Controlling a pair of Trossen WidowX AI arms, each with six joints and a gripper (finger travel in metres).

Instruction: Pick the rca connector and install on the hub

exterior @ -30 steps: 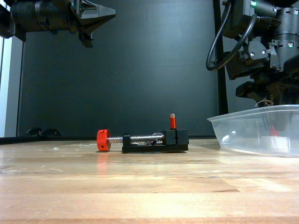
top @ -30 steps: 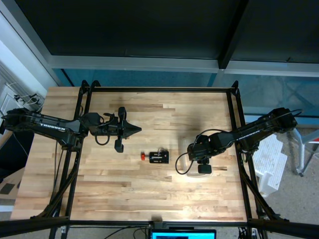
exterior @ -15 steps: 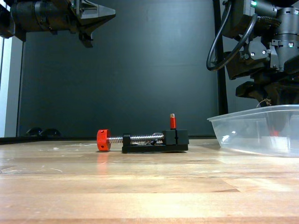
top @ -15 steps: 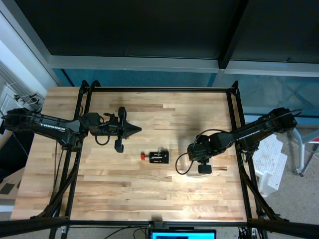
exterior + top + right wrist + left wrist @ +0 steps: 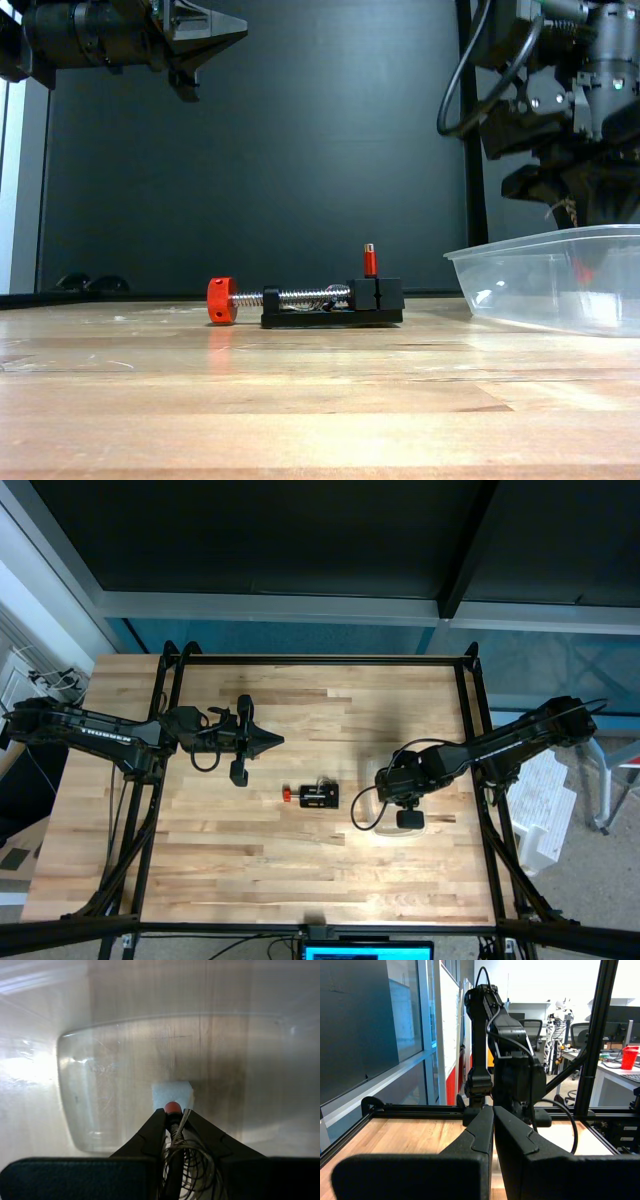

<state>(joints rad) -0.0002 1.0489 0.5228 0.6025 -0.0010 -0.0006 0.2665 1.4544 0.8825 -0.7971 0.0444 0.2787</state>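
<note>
Right gripper [image 5: 172, 1116]: jaws pinched on the red-tipped RCA connector [image 5: 173, 1108], its wire coil [image 5: 186, 1155] bunched behind, held over the clear plastic tray [image 5: 520, 290]. Hub [image 5: 319, 797] sits on the table [image 5: 300, 870] at the tray's 9 o'clock, apart from it. Left gripper [image 5: 275, 741]: jaws closed, empty, aloft at the hub's 10 o'clock.

Your left gripper [image 5: 493, 1110] points level across the wooden table [image 5: 395, 1137], its two black fingers [image 5: 479, 1132] pressed flat together. Beyond them, toward the table's right side, the right arm [image 5: 512, 1067] folds downward. The right gripper [image 5: 522, 1106] hangs under it, its tips hidden behind your fingers. A black frame rail [image 5: 415, 1109] edges the table, and an office with a red cup [image 5: 630, 1056] lies beyond.
</note>
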